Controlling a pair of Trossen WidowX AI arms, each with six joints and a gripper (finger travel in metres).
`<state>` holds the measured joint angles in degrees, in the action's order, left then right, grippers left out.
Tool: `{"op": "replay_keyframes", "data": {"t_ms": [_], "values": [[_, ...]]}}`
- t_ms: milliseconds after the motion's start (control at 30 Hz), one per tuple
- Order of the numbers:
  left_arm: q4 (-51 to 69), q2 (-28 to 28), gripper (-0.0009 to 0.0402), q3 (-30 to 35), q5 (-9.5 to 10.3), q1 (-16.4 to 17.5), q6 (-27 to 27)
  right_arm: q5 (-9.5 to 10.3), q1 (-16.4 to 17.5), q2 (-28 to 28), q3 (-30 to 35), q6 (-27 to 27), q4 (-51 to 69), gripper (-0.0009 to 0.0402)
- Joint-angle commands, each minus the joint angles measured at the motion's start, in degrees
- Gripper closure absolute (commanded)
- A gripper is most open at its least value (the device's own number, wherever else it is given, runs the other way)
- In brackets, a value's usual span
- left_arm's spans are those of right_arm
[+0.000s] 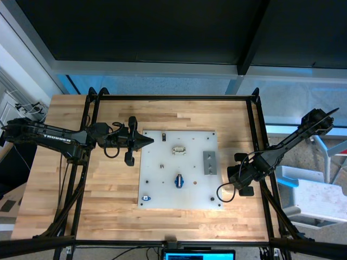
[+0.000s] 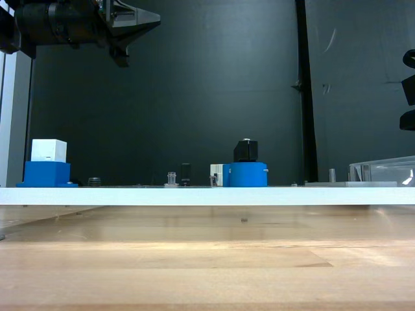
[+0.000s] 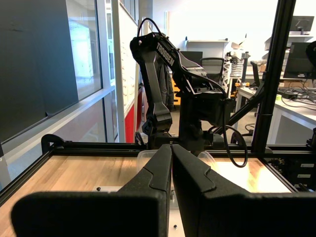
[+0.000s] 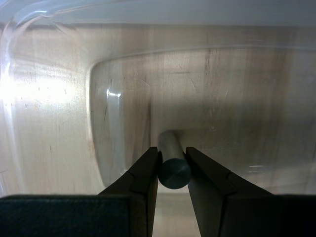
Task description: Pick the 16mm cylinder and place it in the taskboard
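Right gripper point(image 4: 172, 154) nearly closed, fingers clamped on the cylinder point(image 4: 174, 165), over the clear tray point(image 4: 54, 98) just off the right edge of the taskboard point(image 1: 162, 187). Left gripper point(image 1: 145, 140) fully closed, empty, raised at the taskboard's left edge

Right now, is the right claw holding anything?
Yes: the right gripper pinches the 16mm cylinder over the tray; the left gripper hangs shut near the taskboard.

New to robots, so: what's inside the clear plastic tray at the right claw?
A short grey metal cylinder, gripped by the right claw; wood shows through the clear plastic tray. The fingers cover whatever lies beneath them. The left claw hangs shut over the white board's left edge.
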<state>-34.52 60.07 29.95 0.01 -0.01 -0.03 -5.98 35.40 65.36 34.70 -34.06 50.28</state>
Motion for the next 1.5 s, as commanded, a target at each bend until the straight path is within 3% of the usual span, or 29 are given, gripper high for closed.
{"op": "replay_keyframes", "data": {"t_ms": [33,367,500,1500], "values": [[0.0,0.02,0.0393,0.0,-0.02,0.0,-0.02,0.07,0.07,0.0,0.02,-0.07,-0.07,0.034],[0.0,0.02,0.0393,0.0,-0.02,0.0,-0.02,0.09,0.17,-1.22,0.09,-0.09,0.11,0.0352],[0.0,0.02,0.0393,0.0,-0.02,0.0,-0.02,1.27,0.22,-1.92,0.26,-0.04,1.29,0.0355],[0.0,0.02,0.0393,0.0,-0.02,0.02,-0.02,0.85,0.24,-3.15,13.03,-0.02,14.32,0.0354]]}}
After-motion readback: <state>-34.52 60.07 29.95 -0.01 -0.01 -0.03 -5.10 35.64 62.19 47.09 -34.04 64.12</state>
